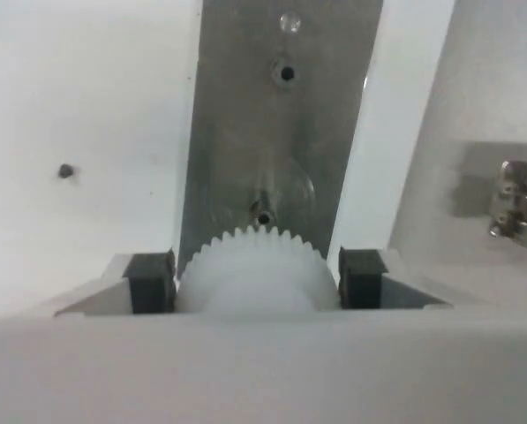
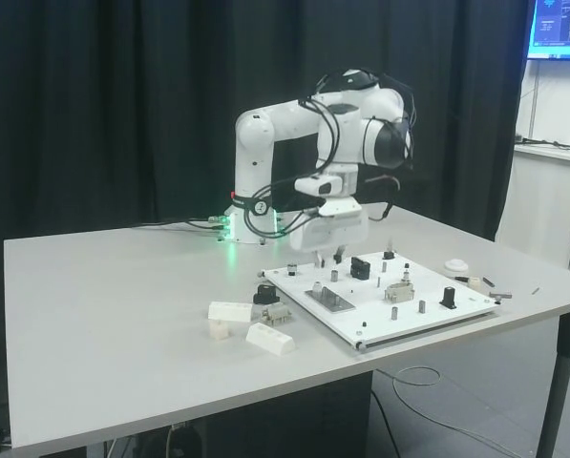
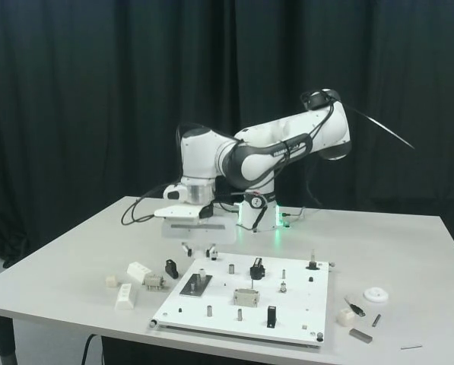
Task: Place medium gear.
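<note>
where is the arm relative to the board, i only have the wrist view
Observer: The gripper hangs above the white board's near-left part, over the grey plate, not touching it.
Operator: anything off the board on the table
Observer: Several white blocks lie left of the board; a white gear lies on the table to its right.
Operator: is the arm base far
Observer: The base, lit green, stands behind the board.

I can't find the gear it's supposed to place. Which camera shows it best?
The wrist view: the white medium gear fills the space between the gripper fingers, teeth visible, above the grey plate. In both room views it is too small to make out under the arm.
</note>
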Controlling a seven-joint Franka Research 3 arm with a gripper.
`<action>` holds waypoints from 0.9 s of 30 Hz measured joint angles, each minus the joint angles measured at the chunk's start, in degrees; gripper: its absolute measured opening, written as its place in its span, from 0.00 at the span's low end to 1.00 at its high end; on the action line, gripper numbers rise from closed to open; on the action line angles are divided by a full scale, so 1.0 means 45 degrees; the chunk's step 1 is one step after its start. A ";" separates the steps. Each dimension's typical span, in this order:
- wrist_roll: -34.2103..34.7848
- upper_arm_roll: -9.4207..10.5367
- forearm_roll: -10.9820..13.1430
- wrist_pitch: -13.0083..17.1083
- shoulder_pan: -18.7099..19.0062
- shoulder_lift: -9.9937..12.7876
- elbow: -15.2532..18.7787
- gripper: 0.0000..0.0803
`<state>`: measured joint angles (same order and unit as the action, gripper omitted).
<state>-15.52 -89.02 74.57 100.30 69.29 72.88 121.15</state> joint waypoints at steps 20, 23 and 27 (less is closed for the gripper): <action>0.0054 -0.0553 -0.0292 -0.0138 0.0044 -0.0014 -0.0027 0.50; 0.0023 -0.0464 -0.0420 0.0128 -0.0062 -0.0010 0.0001 0.50; -0.0219 -0.0283 -0.0609 0.0569 -0.0283 0.0000 0.0085 0.50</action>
<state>-16.51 -90.30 71.83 102.86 68.01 72.88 121.54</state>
